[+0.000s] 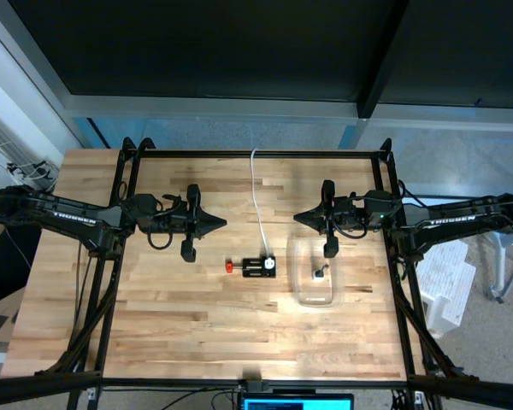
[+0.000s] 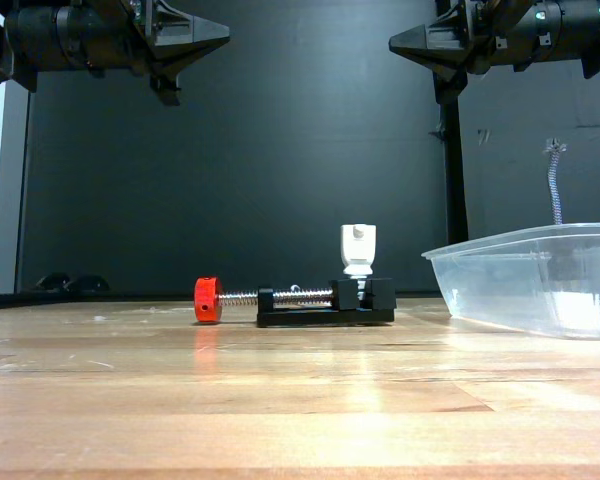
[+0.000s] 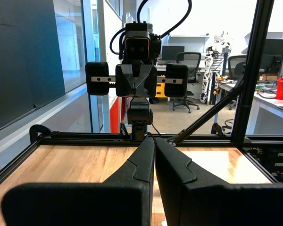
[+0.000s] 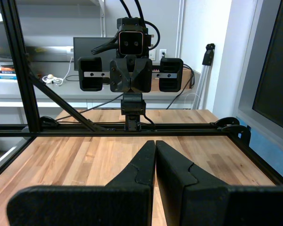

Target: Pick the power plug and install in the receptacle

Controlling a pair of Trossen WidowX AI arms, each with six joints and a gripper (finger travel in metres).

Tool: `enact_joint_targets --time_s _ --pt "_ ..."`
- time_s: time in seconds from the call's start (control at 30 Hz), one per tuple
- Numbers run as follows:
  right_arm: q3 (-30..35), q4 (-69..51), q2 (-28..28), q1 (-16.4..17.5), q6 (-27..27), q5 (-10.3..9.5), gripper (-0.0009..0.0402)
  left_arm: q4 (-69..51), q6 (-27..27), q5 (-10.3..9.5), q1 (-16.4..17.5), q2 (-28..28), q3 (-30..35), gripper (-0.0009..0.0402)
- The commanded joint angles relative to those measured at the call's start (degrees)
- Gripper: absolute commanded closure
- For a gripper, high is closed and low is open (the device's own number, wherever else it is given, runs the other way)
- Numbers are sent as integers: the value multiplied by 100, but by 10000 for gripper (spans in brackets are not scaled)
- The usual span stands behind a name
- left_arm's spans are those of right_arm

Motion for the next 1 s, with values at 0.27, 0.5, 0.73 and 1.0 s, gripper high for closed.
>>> enact_joint_targets --time_s 0.27,0.5,0.73,1.0 --pt "4 -11 -90 4 160 -227 393 2 0 2 0 0 0 393" --pt "4 -911 -678 17 256 -234 393 2 0 2 0 0 0 393" --pt "411 -2997 -1300 39 435 -79 393 2 0 2 0 0 0 393" --pt "1228 -5364 -1333 260 494 214 394 2 0 2 0 0 0 393"
